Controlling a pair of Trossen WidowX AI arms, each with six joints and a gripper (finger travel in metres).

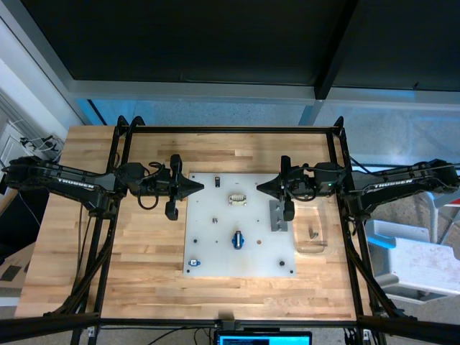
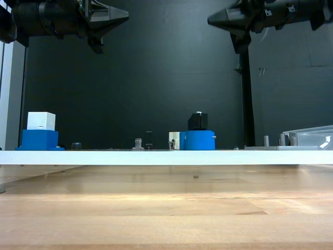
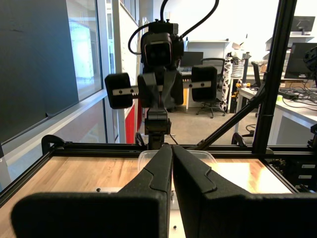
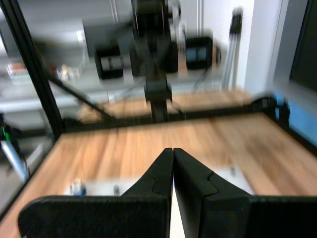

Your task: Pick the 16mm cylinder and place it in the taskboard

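With left claw [image 1: 199, 185] and right claw [image 1: 260, 188] held shut and empty above the taskboard [image 1: 208, 248], the pick is judged unstarted; the 16mm cylinder [image 1: 313, 233], seemingly in the clear tray [image 1: 311, 251], is to be reached next.

Robotics lab set in an open-plan office: wood-topped bench [image 1: 136, 244] caged by black metal frame [image 1: 230, 130], white taskboard [image 1: 215, 248] on it, screen [image 1: 262, 338] at near edge; beyond, desks [image 3: 297, 106] with monitors [image 3: 303, 22], office chair [image 3: 212, 105], glass wall [image 3: 81, 49].
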